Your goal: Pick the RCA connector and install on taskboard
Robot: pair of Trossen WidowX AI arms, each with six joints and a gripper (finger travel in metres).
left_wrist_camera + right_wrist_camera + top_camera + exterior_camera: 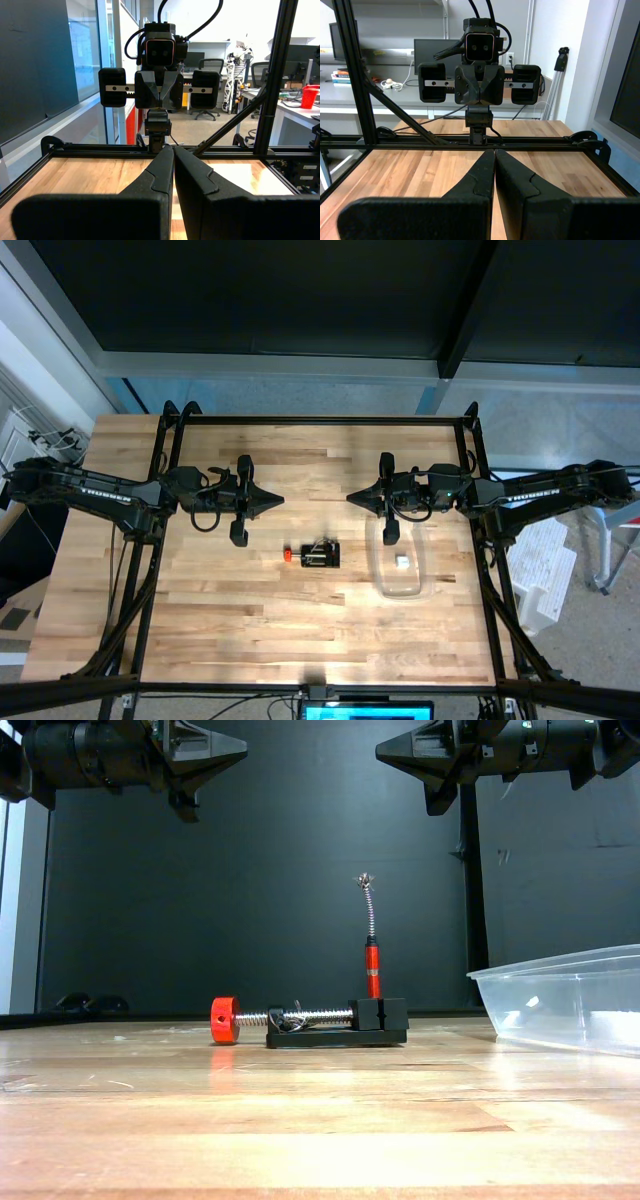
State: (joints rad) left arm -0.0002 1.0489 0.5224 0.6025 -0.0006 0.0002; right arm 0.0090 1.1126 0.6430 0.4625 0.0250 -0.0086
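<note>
The 2 arms sit parked. The left jaws hang high and left of the board (318, 555), the right jaws high and right of it, each pair clenched on nothing, tips facing. The board lies mid-bench (230, 610), within either arm's reach. Right of it a clear tray (402, 595) holds a white cube (401, 561); I cannot pick out the plug.

Dark wall (300, 870); office chair (210, 64), seemingly a white desk (296, 107).
</note>
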